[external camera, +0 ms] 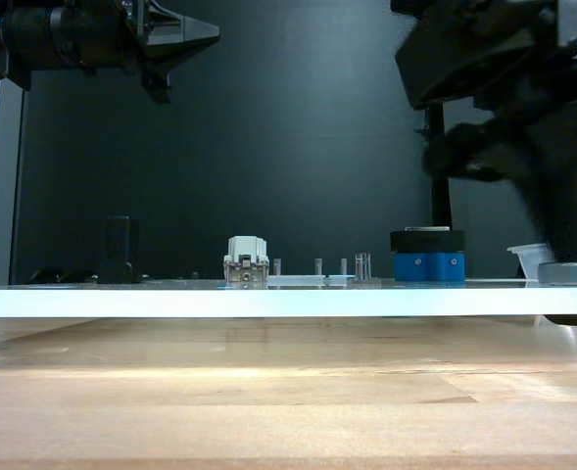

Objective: Pick the M12 nut and place it on its threads and fasten

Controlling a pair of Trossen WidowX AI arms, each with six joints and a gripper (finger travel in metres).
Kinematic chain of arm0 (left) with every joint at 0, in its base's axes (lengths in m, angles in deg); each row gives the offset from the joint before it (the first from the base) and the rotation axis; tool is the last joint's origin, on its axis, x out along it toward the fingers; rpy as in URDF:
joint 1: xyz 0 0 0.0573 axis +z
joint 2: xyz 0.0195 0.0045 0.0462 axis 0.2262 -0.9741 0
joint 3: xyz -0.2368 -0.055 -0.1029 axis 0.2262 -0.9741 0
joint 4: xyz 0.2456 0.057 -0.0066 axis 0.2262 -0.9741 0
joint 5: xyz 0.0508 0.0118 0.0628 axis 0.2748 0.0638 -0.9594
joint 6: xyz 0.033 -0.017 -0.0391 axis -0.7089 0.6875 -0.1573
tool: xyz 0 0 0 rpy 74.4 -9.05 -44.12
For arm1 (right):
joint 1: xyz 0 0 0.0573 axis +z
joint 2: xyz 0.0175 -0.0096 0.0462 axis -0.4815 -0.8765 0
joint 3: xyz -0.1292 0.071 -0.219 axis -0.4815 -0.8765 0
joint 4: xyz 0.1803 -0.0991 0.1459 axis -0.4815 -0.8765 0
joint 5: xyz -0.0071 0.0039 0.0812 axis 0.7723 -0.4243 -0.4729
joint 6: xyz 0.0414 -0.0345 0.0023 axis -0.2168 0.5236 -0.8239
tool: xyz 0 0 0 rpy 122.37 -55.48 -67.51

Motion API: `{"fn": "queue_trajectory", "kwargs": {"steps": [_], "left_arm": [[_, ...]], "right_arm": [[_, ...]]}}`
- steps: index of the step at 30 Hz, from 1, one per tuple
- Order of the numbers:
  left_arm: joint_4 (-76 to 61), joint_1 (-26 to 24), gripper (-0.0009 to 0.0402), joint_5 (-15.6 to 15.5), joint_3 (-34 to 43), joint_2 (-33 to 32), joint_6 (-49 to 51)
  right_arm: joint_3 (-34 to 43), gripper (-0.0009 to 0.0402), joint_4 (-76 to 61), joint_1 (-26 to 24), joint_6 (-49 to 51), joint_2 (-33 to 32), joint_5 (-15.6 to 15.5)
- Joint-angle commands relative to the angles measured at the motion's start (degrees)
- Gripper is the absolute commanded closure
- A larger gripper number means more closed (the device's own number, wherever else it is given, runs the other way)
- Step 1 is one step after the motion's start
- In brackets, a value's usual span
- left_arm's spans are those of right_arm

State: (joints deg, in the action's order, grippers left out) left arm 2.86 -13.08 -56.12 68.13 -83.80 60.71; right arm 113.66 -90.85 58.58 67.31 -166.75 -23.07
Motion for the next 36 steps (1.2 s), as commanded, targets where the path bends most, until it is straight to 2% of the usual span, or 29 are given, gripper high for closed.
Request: {"fn": "queue_trajectory", "kwargs": {"steps": [1,4,6,20,25,32,36], "left_arm": [[0.02,0.02,0.0393,0.00,0.02,0.00,0.00],[0.02,0.00,0.0393,0.00,0.02,0.00,0.00],[0.04,0.00,0.0393,0.00,0.02,0.00,0.00],[0.04,0.00,0.0393,0.00,0.02,0.02,0.00],[0.02,0.02,0.0393,0.00,0.02,0.00,0.00],[0.02,0.00,0.0393,0.00,0.02,0.00,-0.02],[0.02,0.00,0.0393,0.00,0.02,0.00,0.00]], "right_arm": [[0.22,0.0393,0.50,0.09,1.07,0.39,-9.35],[0.09,0.0393,0.20,0.11,1.07,0.63,-8.92],[0.11,0.0393,0.20,0.09,1.03,0.66,-7.26],[0.74,0.0393,-2.60,0.07,-0.68,1.27,12.00],[0.20,0.0393,-0.81,0.09,-0.61,0.33,10.88],[-0.09,0.0393,-0.46,0.33,-0.42,0.39,2.84],[-0.09,0.0393,-0.44,0.35,1.20,0.46,-5.55]]}}
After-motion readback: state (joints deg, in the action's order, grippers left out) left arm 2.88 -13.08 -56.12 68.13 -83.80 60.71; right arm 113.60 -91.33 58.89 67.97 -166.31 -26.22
